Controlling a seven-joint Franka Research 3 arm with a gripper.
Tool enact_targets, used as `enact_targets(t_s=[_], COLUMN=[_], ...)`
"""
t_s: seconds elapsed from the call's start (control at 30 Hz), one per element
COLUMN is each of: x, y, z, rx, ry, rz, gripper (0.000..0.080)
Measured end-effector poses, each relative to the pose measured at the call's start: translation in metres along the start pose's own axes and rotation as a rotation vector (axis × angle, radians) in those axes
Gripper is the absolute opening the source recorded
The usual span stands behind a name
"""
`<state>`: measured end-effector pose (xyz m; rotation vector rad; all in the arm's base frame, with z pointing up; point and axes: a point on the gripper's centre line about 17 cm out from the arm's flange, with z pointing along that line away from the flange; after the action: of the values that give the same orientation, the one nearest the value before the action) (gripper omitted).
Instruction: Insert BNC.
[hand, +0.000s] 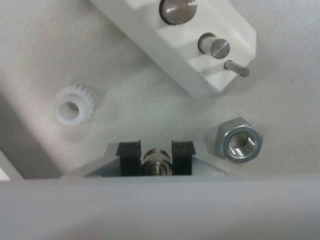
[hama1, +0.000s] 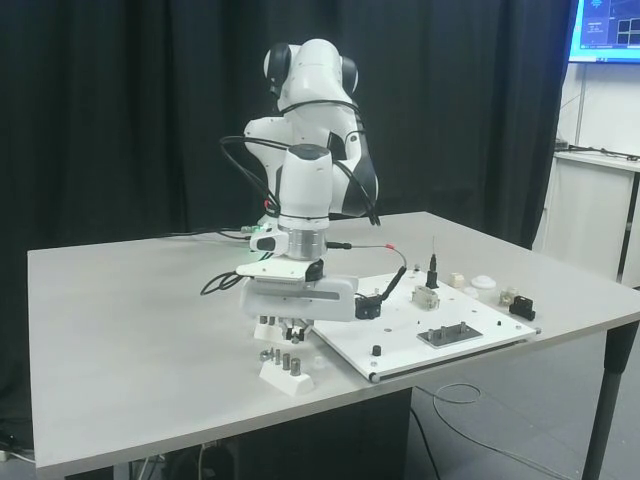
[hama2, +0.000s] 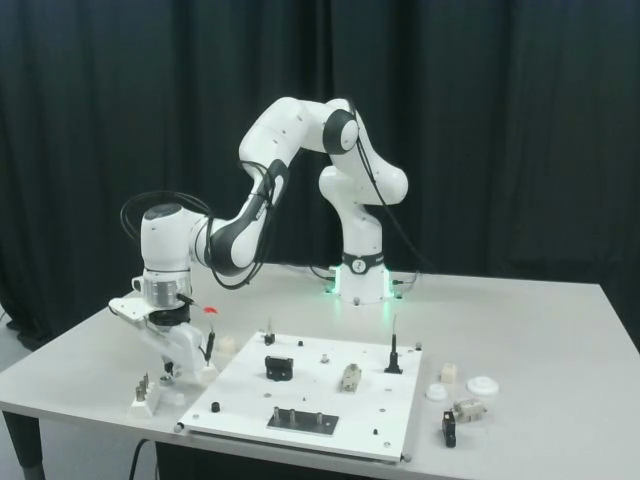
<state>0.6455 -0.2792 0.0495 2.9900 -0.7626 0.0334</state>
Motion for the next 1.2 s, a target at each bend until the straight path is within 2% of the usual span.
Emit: enact_targets(t_s=[0.63,0.93,1.2], x=[0.006,0.006,-0.005], y=[-0.001,-0.012,-0.022], z=[-0.007,-0.023,-0.041], rx=[0.001,0.01,0.02], ry=[0.014,0.018,-0.009], rz=[-0.003,-0.057,-0.106], gripper=[0.0126,0.0126,0.0126])
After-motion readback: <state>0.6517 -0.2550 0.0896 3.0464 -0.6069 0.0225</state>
